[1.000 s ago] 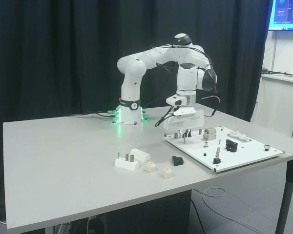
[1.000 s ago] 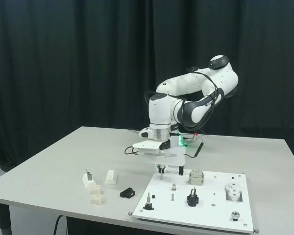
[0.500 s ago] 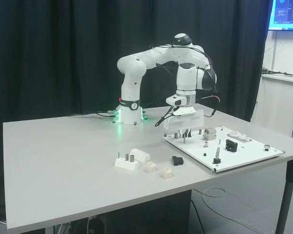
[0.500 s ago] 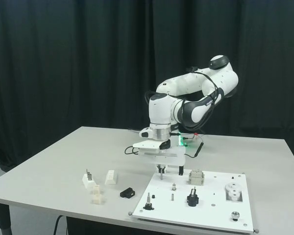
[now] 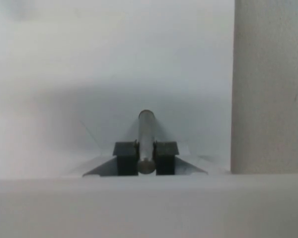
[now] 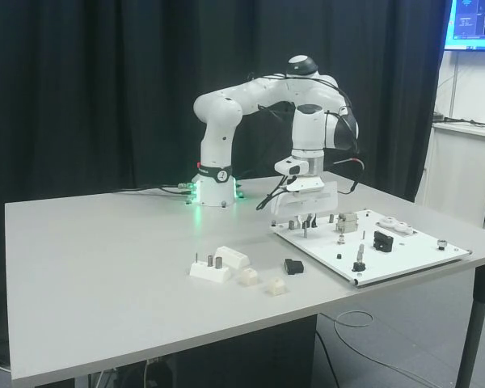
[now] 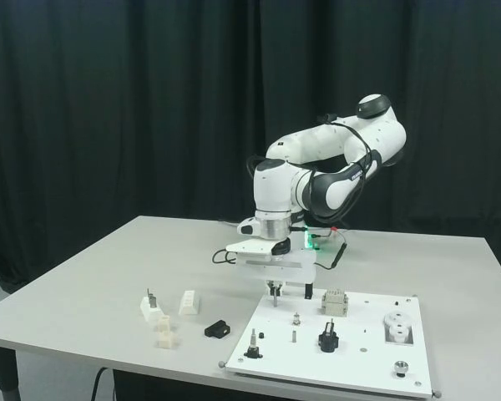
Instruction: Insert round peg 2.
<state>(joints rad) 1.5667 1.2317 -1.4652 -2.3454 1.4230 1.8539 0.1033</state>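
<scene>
A thin grey round peg stands upright between two black fingertips, and my gripper is shut on it. Under it lies the white assembly board. In the first room view my gripper hangs over the board's near-left corner, with the peg pointing down at the plate. In the second room view the gripper and the peg sit over the board's far-left part. Whether the peg's tip touches the board cannot be told.
On the board stand a grey connector block, a black part and several small pegs. White holder blocks and a small black part lie on the grey table left of the board.
</scene>
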